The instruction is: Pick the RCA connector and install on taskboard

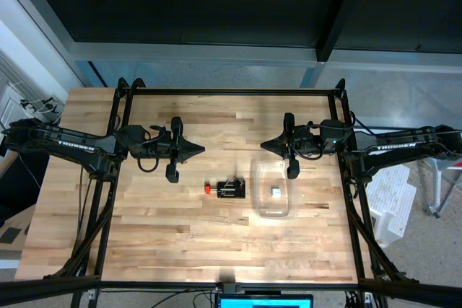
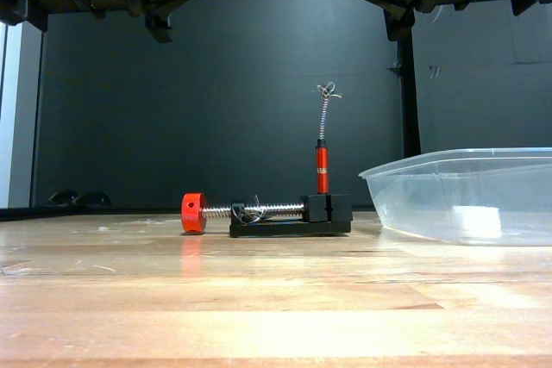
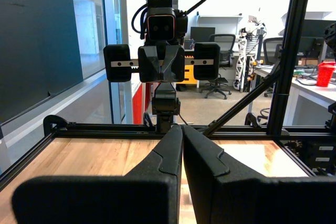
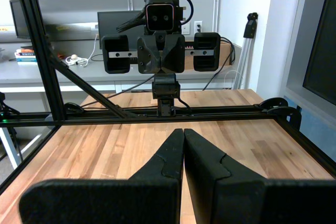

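Note:
The red connector (image 2: 322,167) stands upright on the black vise (image 2: 293,214), and its braided cable (image 2: 324,115) rises free above it with nothing holding it. From above, the vise (image 1: 232,190) and its red knob (image 1: 207,188) sit mid-table. The white block (image 1: 275,192) lies bare in the clear tray (image 1: 261,210). My left gripper (image 1: 200,149) hovers high, left of the vise, shut and empty; its fingertips (image 3: 175,132) meet. My right gripper (image 1: 264,146) hangs high above the tray's far end, also shut on nothing, fingertips (image 4: 177,135) together.
The clear tray (image 2: 405,200) stands just right of the vise, the pale block (image 2: 475,222) showing through its wall. The red knob (image 2: 193,212) sticks out to the vise's left. A black frame (image 1: 231,92) borders the table.

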